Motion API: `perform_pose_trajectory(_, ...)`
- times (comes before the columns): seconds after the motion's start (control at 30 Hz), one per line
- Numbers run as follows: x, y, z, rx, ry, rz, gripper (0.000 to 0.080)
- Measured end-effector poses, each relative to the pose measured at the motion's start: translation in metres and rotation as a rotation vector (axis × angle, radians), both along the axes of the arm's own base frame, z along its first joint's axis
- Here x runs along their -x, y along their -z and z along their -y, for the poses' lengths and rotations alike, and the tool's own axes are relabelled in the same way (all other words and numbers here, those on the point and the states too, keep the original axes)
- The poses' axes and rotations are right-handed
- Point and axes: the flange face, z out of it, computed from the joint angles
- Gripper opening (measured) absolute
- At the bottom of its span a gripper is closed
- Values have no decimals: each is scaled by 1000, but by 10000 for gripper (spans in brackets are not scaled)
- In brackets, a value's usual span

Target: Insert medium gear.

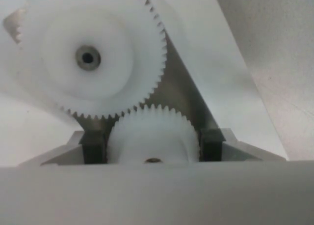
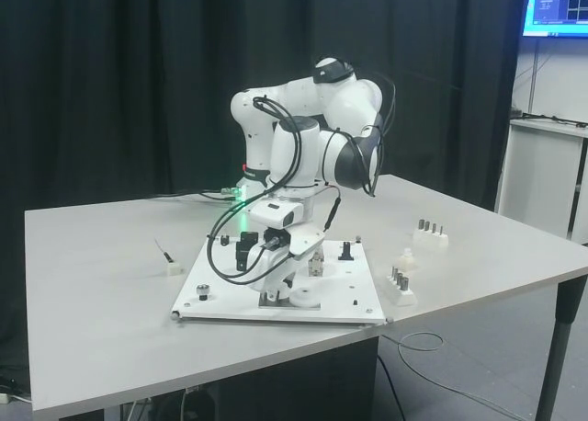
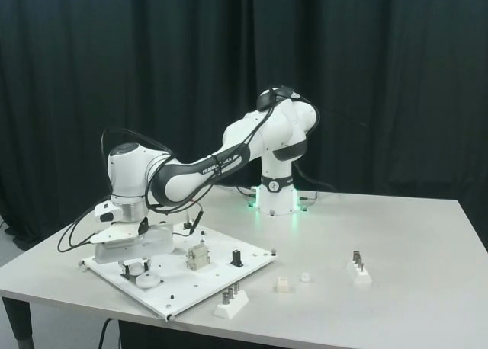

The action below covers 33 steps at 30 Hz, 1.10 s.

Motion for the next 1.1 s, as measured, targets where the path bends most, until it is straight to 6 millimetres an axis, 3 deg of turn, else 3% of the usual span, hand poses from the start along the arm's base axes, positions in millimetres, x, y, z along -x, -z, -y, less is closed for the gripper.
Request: perform_pose_trajectory(1.1,1,1,0,-8,-144,-8,396)
